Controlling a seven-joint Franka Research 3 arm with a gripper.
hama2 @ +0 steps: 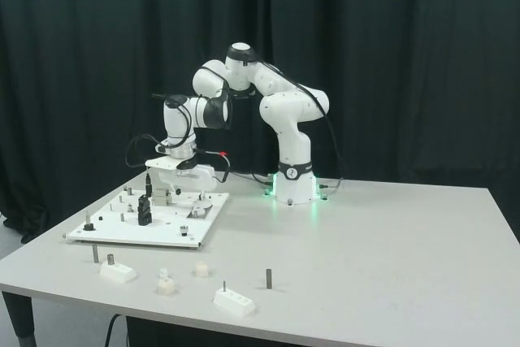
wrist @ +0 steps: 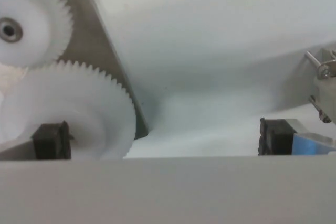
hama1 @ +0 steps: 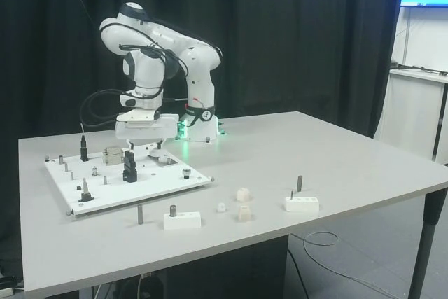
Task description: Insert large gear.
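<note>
The white board [wrist: 220, 51] is filling the wrist view under the claw [wrist: 163, 139], whose black fingertips [wrist: 51, 141] are standing wide apart with nothing between them; the large gear [wrist: 68, 114] is lying flat beside one fingertip, partly behind it, off the claw's centre line, meshing with a smaller gear [wrist: 29, 19] farther out. In the first room view, against black curtains, the claw [hama1: 143, 146] is hanging low over the board [hama1: 119, 180] on the grey table [hama1: 315, 152]. In the second room view the claw [hama2: 166, 184] is hovering likewise, gear too small to tell
</note>
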